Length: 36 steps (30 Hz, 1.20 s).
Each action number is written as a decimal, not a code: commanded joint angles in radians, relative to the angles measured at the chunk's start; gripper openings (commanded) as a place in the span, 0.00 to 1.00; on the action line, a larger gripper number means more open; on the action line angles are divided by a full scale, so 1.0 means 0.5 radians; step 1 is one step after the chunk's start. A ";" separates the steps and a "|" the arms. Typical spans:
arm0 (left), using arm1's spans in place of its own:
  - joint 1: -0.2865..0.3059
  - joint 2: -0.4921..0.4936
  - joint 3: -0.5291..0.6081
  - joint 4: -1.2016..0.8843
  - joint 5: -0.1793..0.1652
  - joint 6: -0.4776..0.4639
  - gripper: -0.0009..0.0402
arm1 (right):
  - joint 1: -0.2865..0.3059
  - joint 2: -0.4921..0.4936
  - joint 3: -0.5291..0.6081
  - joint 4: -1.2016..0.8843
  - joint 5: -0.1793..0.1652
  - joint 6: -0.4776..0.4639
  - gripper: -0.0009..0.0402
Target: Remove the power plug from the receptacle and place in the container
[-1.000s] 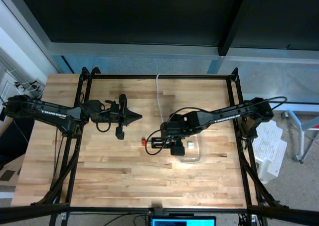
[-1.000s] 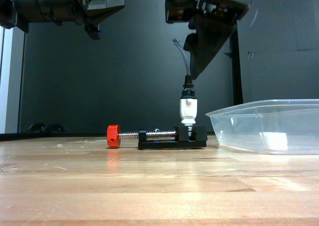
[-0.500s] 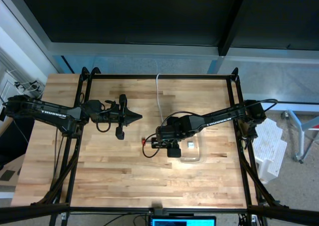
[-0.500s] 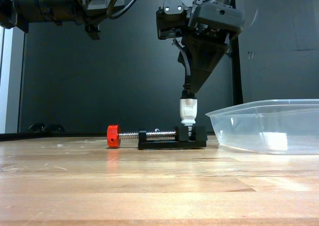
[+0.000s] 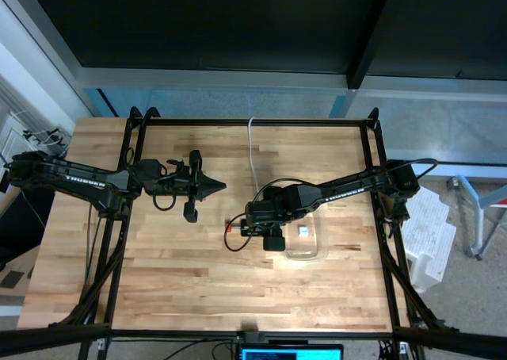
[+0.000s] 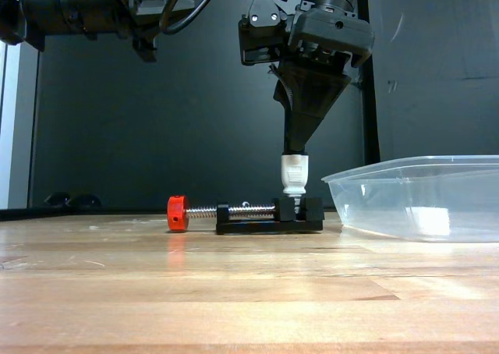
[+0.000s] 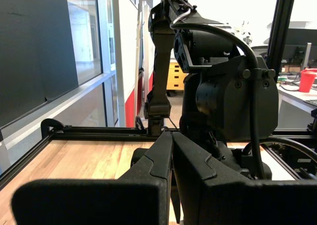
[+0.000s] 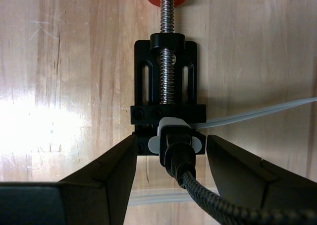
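**Over the clamp, the right fingers now straddle the plug**

Near the counter's (image 5: pixel 198 281) middle, your right gripper (image 6: pixel 295 145) has come down within the last second. It was hanging higher and off toward the container (image 6: pixel 421 198); now its tips reach the top of the white receptacle (image 6: pixel 294 175). From table height they hide the power plug (image 8: pixel 174 150), which was plainly exposed a second ago.

Seen from the wrist, the fingers (image 8: pixel 114 170) are spread, one on each side of the plug with a gap on both sides, so nothing is pinched yet. The plug sits upright in the receptacle, which the black clamp block (image 6: pixel 269 214) with its red knob (image 6: pixel 178 213) holds fast. The white cable (image 5: pixel 252 150) runs off to the counter's far edge.

By my reading, the approach is done and closing comes next, then a straight pull upward. The container waits just beside the clamp on the right-edge side, a pale cube (image 5: pixel 303 231) inside it.

Your left gripper (image 5: pixel 222 187) hangs high over the counter's left half, well apart, fingers pressed together.
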 commanded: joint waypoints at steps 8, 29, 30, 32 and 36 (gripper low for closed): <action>0.001 0.000 0.001 0.000 0.001 0.000 0.02 | -0.006 -0.002 -0.001 -0.002 0.001 -0.008 0.31; 0.000 0.000 0.001 0.000 0.001 0.000 0.02 | -0.010 -0.002 -0.001 -0.003 0.000 -0.008 0.02; 0.000 0.000 0.001 0.000 0.001 0.000 0.02 | -0.010 -0.002 -0.001 -0.003 0.000 -0.009 0.02; 0.000 0.000 0.001 0.000 0.001 0.000 0.02 | -0.011 -0.003 -0.001 -0.003 -0.001 -0.009 0.02; 0.000 0.000 0.001 0.000 0.001 0.000 0.02 | -0.011 -0.007 0.017 -0.020 -0.002 -0.008 0.02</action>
